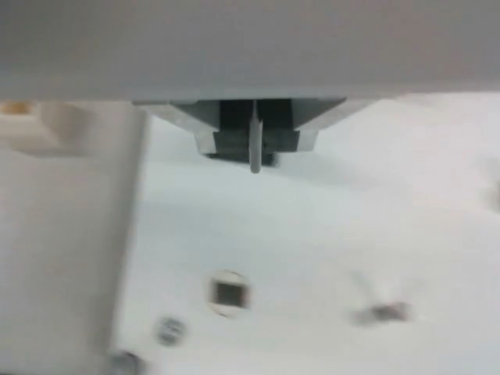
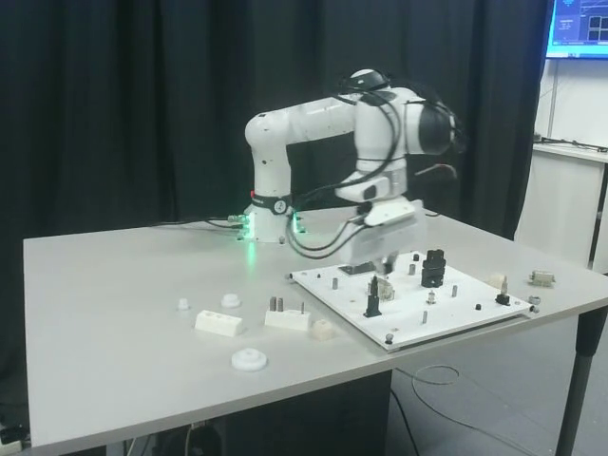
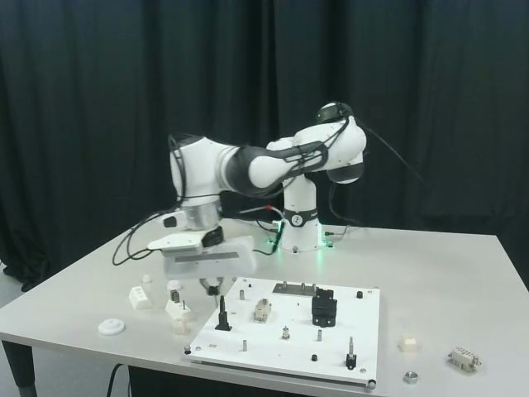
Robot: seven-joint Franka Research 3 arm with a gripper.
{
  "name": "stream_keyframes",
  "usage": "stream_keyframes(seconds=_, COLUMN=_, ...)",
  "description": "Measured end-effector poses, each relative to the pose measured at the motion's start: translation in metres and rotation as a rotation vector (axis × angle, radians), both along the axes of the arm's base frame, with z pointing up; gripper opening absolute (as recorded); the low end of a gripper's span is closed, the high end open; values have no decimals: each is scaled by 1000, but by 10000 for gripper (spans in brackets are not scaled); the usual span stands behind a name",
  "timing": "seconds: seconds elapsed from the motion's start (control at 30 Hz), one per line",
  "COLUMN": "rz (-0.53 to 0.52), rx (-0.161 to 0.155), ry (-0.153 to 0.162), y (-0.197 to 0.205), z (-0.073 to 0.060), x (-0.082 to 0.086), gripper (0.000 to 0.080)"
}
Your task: Insert round peg 1.
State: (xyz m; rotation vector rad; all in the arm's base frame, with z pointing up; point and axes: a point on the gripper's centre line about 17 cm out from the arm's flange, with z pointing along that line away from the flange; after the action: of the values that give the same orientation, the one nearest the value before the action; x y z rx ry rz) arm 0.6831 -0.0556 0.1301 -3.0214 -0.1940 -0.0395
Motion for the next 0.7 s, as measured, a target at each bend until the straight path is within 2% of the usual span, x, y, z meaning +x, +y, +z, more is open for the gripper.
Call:
stream_keyframes(seconds=0.33, rz=-5, rx=-6, ry=13, y=70, z=-12, x=5, gripper=32)
stream_keyframes(seconds=0.7, rz=5, rx=-89, ry=-15, y=111, z=-35, x=14, gripper=32)
